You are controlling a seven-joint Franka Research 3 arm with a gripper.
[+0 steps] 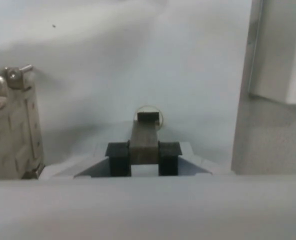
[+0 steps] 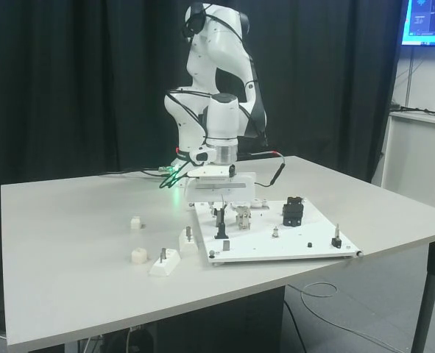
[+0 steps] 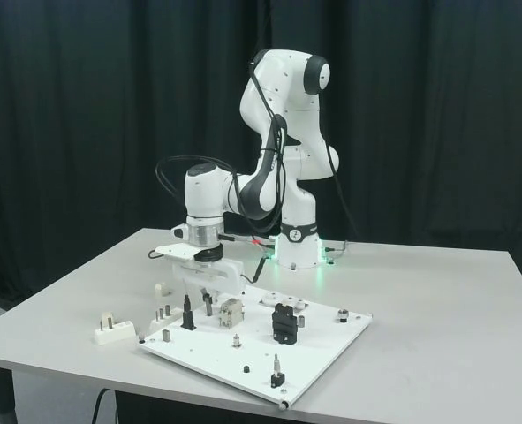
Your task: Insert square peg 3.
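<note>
Listing by size, we enter first the table (image 2: 70,220), grey, with the arm's base bolted near its far edge, a green light glowing at the foot.

Arm (image 3: 283,132): white, rising from the base, folding at the top and reaching down and forward so that the wrist hangs vertically over the near corner of the board.

Board (image 3: 322,353): white, flat on the table, carrying a black fixture (image 3: 284,323), a grey metal block (image 3: 231,312), and several small upright pins.

Loose holders: we count three white blocks (image 2: 164,265) on the table just beside the board, two with a short pin standing in them, and one small block (image 2: 135,221) well apart.

Gripper (image 1: 144,159): pointing straight down, low over the board; its two black fingers (image 1: 118,159) are pinched on the peg.

Peg (image 1: 145,137): dark, square in section, held upright between the fingers; in the wrist view its lower end sits at a faint round mark on the board. We cannot tell whether it touches.
</note>
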